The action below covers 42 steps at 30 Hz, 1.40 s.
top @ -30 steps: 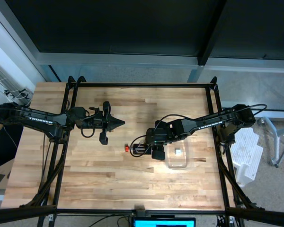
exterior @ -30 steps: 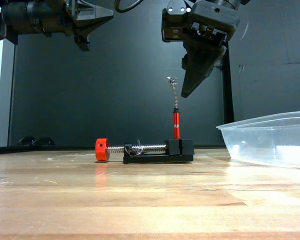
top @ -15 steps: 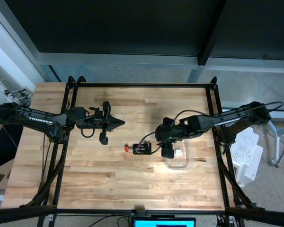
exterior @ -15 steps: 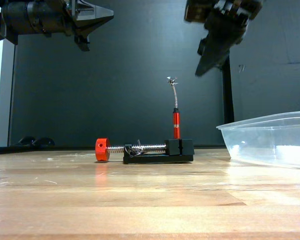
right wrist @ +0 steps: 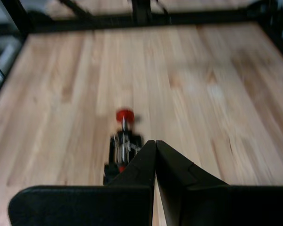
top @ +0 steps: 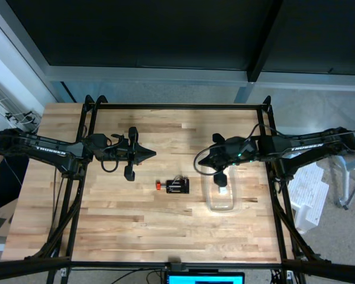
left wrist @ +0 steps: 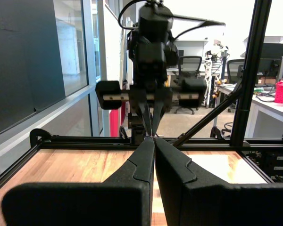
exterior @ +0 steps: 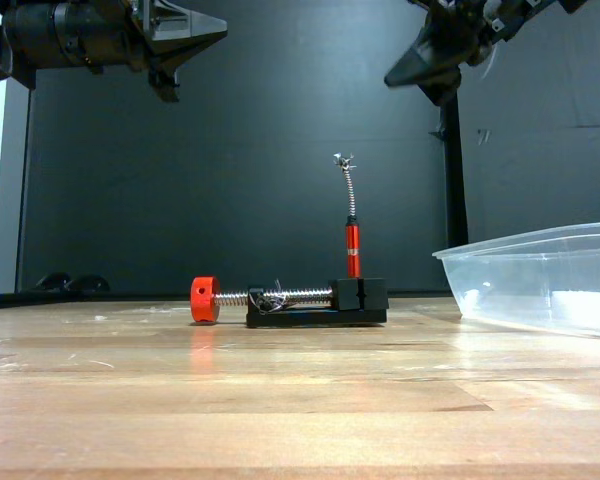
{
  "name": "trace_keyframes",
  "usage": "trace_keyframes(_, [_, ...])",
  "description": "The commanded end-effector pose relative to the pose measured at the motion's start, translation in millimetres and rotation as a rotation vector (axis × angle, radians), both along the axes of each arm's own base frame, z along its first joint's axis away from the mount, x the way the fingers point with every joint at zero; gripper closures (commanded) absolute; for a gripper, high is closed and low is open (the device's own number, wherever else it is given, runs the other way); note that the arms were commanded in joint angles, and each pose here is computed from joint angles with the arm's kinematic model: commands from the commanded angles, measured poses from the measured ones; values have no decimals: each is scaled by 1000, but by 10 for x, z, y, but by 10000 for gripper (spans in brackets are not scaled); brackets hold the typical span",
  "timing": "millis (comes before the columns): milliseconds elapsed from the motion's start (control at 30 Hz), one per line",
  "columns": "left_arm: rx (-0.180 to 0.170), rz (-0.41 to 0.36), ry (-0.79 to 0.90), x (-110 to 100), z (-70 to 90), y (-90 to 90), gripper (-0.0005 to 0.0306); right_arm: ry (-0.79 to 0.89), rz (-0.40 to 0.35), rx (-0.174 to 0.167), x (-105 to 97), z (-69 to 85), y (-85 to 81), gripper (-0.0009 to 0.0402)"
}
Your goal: Pick the RCA connector and install on taskboard
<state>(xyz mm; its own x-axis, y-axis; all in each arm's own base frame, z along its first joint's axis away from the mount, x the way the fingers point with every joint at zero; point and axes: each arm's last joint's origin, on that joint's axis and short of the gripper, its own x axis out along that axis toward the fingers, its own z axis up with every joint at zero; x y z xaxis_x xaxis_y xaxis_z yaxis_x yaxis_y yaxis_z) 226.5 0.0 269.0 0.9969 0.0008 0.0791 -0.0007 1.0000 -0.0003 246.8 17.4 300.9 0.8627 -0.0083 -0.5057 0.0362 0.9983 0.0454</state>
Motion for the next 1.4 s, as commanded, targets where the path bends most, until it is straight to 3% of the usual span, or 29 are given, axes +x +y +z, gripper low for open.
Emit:
trace_keyframes(33, [0,0,0,0,1,1,300,-111,5,14,-74,28,-51,389])
trace_keyframes(467, [0,0,0,0,1,0,300,-421,-33,2,-375,-24,-162,393])
trace_keyframes(800, [0,0,0,0,1,0,300,-500,-33,1,-496,-90,-168,393])
trace_keyframes(1400, [0,0,0,1,0,0,300,-540,-40,4,-521,-141,-170,393])
